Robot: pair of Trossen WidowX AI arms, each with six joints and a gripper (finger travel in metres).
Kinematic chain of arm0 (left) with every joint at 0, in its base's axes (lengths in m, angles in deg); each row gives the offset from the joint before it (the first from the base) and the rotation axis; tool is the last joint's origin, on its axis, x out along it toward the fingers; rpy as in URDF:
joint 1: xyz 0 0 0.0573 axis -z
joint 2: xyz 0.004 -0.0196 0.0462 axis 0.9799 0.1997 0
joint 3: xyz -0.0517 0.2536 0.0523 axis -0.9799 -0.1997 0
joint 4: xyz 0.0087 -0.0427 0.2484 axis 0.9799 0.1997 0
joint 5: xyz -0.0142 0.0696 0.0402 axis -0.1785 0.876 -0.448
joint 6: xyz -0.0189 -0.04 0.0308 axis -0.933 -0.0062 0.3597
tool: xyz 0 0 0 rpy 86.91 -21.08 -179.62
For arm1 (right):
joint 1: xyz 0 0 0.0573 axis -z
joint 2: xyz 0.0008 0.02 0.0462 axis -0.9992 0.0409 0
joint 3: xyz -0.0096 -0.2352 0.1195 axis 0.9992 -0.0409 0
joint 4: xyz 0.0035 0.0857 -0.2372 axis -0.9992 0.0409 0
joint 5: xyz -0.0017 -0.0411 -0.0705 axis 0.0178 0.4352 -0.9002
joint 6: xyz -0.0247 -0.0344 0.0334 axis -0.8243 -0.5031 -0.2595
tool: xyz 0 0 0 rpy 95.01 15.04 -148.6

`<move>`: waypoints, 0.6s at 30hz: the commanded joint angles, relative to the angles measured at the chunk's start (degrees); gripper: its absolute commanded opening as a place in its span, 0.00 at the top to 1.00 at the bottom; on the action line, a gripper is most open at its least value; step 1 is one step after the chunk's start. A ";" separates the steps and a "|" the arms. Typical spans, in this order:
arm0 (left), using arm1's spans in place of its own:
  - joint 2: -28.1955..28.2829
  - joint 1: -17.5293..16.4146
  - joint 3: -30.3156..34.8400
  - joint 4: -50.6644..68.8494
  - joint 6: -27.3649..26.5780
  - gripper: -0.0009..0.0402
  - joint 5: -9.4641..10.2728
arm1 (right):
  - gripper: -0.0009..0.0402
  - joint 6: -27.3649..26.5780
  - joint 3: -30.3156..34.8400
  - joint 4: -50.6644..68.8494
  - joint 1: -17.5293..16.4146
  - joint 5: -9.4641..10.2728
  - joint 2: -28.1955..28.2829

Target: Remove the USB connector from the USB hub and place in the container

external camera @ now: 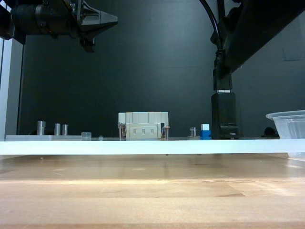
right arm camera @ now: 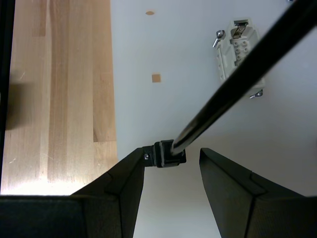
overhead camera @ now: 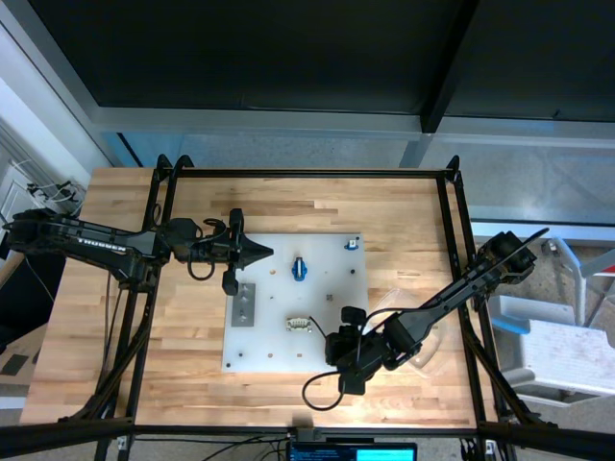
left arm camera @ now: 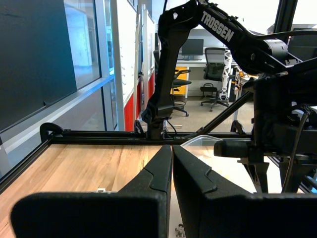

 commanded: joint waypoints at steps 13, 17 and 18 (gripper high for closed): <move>0.00 0.00 0.00 -0.02 0.00 0.98 -0.02 | 0.74 -1.25 -0.13 -0.42 0.39 -0.02 -0.02; 0.00 -0.02 0.00 0.00 0.00 0.98 -0.02 | 0.84 -1.36 -0.17 -0.48 0.59 0.04 0.22; 0.00 -0.02 0.00 0.00 0.00 0.98 -0.02 | 0.87 -1.57 -0.17 -0.57 0.63 0.04 0.26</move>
